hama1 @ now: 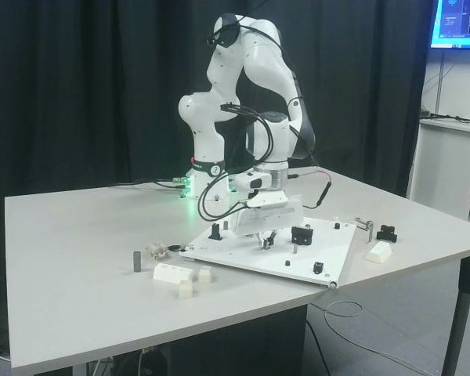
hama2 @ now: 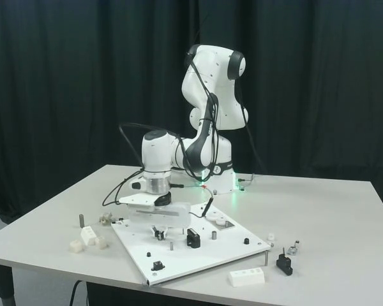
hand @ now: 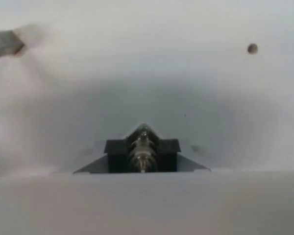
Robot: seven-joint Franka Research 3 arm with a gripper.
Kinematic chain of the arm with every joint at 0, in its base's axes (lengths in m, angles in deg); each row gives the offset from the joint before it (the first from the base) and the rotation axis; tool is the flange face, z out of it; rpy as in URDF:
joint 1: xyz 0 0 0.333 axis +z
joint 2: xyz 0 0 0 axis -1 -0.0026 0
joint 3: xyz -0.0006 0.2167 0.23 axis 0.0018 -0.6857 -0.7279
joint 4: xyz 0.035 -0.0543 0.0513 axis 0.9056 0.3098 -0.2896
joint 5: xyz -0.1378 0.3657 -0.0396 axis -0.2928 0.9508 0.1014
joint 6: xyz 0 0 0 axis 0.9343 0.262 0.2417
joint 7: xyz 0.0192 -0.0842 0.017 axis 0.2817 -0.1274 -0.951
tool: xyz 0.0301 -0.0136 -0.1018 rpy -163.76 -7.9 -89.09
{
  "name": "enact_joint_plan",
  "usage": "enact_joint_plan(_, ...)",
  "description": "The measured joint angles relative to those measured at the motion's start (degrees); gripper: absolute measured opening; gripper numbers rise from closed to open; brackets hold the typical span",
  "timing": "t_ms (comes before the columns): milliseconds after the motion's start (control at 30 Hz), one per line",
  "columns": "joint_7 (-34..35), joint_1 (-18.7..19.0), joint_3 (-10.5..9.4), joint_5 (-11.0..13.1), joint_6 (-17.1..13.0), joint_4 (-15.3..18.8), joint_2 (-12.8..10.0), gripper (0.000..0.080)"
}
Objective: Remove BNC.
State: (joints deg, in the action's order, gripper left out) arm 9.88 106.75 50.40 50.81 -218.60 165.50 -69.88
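In the wrist view a grey metal BNC connector (hand: 143, 147) stands between the two black fingertips (hand: 116, 155), which press against both of its sides. My gripper (hand: 143, 157) is shut on it, just above the white board (hand: 88, 88). In the first room view the gripper (hama1: 265, 240) points down over the middle of the white board (hama1: 333, 249). The second room view shows the gripper (hama2: 158, 233) low over the same board (hama2: 198, 260). The connector itself is too small to make out in either room view.
Black fixtures (hama1: 301, 234) (hama2: 193, 239) and small pegs stand on the board near the gripper. White blocks (hama1: 172, 273) (hama2: 87, 236) and a small dark peg (hama1: 135, 260) lie on the grey table beside the board. Another white block (hama2: 246, 276) and black parts (hama2: 283, 264) lie near the board's other end.
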Motion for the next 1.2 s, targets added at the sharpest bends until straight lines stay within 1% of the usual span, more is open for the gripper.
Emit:
enact_joint_plan(233,-8.1,0.0,-0.06,0.0,-0.6,0.4,0.2,0.0121)
enact_joint_plan(533,-15.9,0.1,-0.09,0.0,-1.1,0.6,0.3,0.0121)
enact_joint_plan(833,-21.0,0.1,-0.09,0.0,-1.1,0.7,0.3,0.0121)
enact_joint_plan(1200,-24.7,0.1,-0.09,0.0,-1.1,0.7,0.4,0.0121)
